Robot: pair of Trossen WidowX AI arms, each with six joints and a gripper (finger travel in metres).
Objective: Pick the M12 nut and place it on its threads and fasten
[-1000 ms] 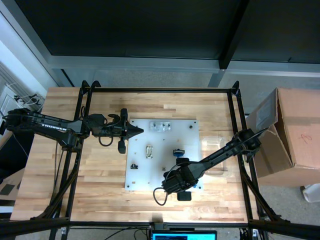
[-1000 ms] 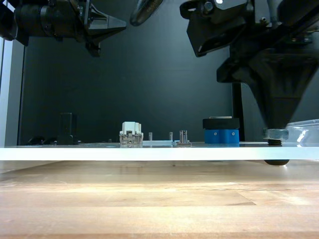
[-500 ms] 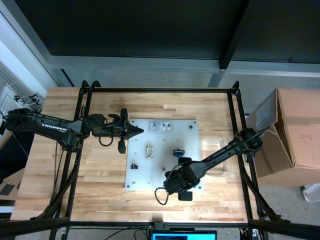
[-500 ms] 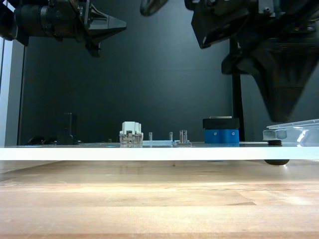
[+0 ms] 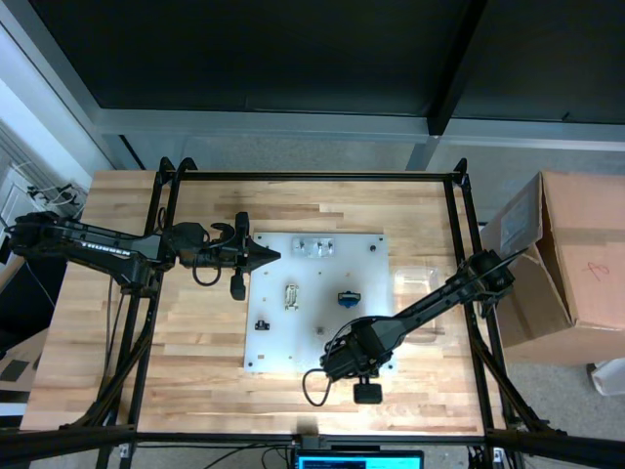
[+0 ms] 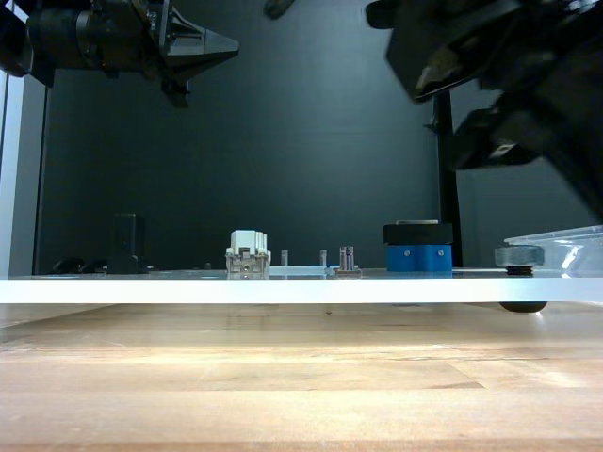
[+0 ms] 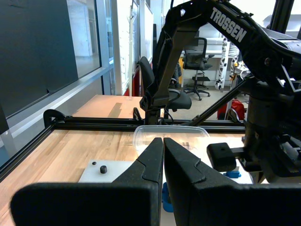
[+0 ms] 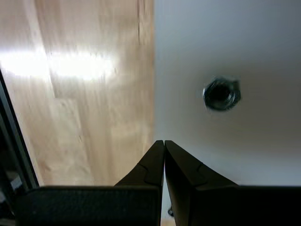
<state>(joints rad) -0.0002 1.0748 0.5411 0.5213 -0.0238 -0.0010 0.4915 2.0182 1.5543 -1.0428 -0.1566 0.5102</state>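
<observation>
Aloft: left pincer (image 5: 274,256), right pincer (image 8: 164,142) (nut (image 6: 519,255) tops stud (image 6: 519,270)).

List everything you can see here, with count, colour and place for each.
table: one, wooden, under the board.
board: one, white, mid-table.
nut: one, silver, on its stud at the board's near right edge, free of both grippers.
stud: one, black, under the nut.
tray: one, clear, right of the board.
block: one, blue with black top, mid-board.
connector: one, white, mid-board.
box: one, brown cardboard, beyond the table's right edge.
left gripper: one, black, shut, raised over the board's far left part.
right gripper: one, black, shut on nothing, above the board's near edge beside the nut.
</observation>
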